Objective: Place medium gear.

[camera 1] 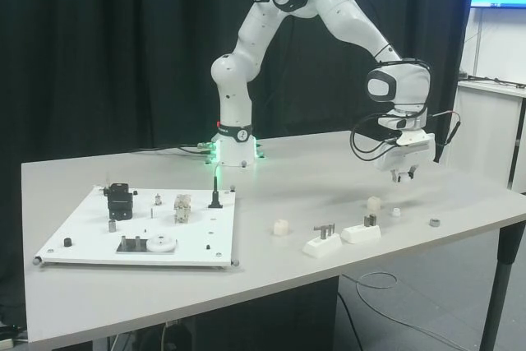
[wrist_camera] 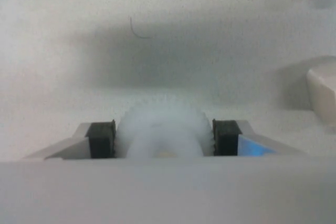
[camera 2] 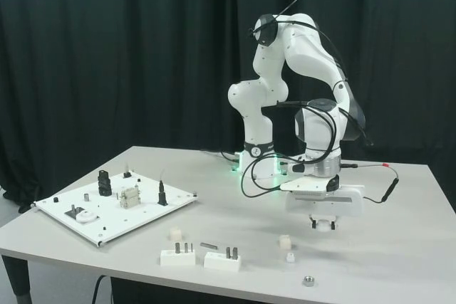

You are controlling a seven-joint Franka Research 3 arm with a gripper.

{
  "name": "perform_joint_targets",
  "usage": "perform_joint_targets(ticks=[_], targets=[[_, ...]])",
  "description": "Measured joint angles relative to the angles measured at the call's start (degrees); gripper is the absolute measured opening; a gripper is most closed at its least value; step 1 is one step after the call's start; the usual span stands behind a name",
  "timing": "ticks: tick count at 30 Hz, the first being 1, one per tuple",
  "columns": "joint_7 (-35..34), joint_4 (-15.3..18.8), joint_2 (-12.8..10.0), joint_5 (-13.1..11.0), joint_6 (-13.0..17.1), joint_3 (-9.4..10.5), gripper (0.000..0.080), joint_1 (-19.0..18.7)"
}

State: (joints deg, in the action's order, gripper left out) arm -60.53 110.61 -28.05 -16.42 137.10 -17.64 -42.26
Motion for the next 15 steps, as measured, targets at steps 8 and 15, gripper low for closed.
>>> perform_joint_targets(ticks=[8, 15], targets=[[0.0, 0.0, 0.0, 0.0, 0.0, 0.00, 0.0396, 0.0], [0.4, -0.2, 0.0, 0.2, 0.0, -0.24, 0.0396, 0.0]])
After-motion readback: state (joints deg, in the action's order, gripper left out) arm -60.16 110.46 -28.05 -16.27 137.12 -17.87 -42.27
